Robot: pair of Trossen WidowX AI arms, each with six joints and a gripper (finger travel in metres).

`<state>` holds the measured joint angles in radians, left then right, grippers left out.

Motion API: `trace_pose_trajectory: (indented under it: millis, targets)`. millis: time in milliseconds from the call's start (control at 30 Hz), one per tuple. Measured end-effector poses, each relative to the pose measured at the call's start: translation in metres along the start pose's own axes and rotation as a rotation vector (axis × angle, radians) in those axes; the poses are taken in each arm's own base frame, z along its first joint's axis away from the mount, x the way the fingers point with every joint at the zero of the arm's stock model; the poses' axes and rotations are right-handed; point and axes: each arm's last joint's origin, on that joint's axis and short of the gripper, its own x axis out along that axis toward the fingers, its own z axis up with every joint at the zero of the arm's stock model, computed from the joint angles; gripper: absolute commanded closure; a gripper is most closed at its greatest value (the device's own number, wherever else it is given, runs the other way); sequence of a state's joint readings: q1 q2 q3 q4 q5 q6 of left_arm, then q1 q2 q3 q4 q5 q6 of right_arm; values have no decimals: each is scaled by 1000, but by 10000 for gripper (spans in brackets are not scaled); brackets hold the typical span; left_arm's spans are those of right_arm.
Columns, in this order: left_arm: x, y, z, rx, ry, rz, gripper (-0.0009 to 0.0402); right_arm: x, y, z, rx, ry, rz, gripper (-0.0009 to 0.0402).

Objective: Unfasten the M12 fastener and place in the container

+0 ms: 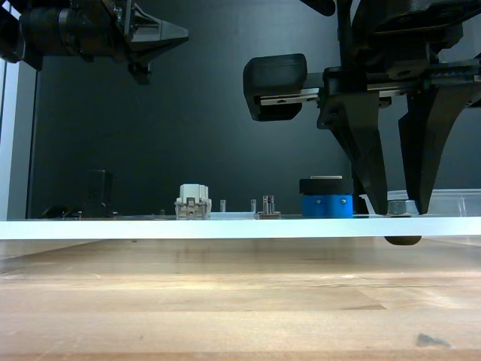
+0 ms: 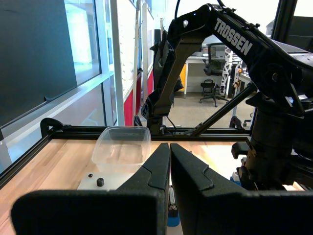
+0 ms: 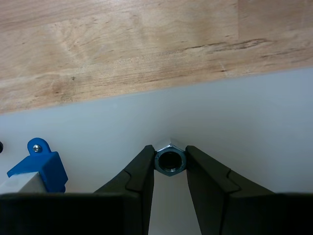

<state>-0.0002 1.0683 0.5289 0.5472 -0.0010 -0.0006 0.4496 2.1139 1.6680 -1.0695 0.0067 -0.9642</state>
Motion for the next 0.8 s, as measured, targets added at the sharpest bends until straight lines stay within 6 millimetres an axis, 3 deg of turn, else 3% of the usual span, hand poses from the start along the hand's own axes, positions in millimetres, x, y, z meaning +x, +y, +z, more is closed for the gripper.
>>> trace_pose_trajectory:
  millis: [333,800]
  targets:
    - [0,0,0,0,0,0,393,0,0,0,3,1,2,380]
    - [0,0,0,0,0,0,393,-9,2,0,3,-5,-18,216]
